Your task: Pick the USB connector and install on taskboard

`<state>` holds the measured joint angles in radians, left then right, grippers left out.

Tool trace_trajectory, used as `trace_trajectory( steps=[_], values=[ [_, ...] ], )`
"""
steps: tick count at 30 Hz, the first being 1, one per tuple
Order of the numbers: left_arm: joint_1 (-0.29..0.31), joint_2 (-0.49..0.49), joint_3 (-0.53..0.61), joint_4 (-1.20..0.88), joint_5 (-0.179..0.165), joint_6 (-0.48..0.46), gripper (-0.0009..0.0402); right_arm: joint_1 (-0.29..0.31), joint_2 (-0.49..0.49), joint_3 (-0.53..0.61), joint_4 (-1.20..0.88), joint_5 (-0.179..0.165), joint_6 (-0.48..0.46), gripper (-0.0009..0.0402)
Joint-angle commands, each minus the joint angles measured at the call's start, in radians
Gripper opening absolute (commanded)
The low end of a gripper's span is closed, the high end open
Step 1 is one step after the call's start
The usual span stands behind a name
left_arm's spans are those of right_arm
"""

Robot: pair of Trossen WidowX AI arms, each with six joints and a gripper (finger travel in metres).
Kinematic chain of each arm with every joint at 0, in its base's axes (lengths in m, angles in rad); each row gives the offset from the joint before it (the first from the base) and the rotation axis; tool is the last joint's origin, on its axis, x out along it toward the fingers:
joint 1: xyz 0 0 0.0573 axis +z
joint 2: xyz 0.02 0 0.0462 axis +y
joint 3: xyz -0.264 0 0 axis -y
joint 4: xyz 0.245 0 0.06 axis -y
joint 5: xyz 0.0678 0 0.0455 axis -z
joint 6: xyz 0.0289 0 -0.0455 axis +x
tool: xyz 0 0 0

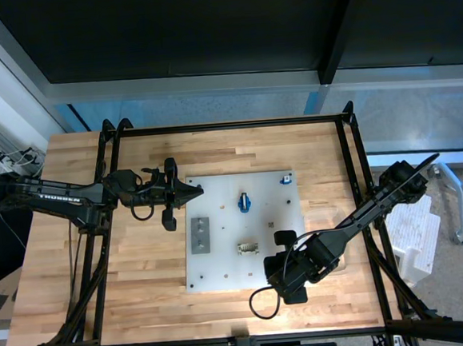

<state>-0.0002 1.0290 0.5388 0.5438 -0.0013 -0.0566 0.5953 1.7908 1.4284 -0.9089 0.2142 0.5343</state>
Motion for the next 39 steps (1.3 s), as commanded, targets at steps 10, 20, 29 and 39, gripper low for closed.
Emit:
trace_trajectory(
  steps=[10,20,29,39],
  values=[
    [0.000,0.000,0.000,0.000,0.000,0.000,0.0000,0.003,-0.003,-0.075,0.084,-0.019,0.004,0.0000],
    [0.000,0.000,0.000,0.000,0.000,0.000,0.0000,0.003,0.001,-0.072,0.084,-0.023,0.003,0.0000],
    [0.000,0.000,0.000,0.000,0.000,0.000,0.0000,0.003,-0.001,-0.070,0.081,-0.023,0.003,0.0000],
    [0.000,0.000,0.000,0.000,0.000,0.000,0.0000,0.003,-0.007,-0.069,0.085,-0.028,0.003,0.0003]
  ],
)
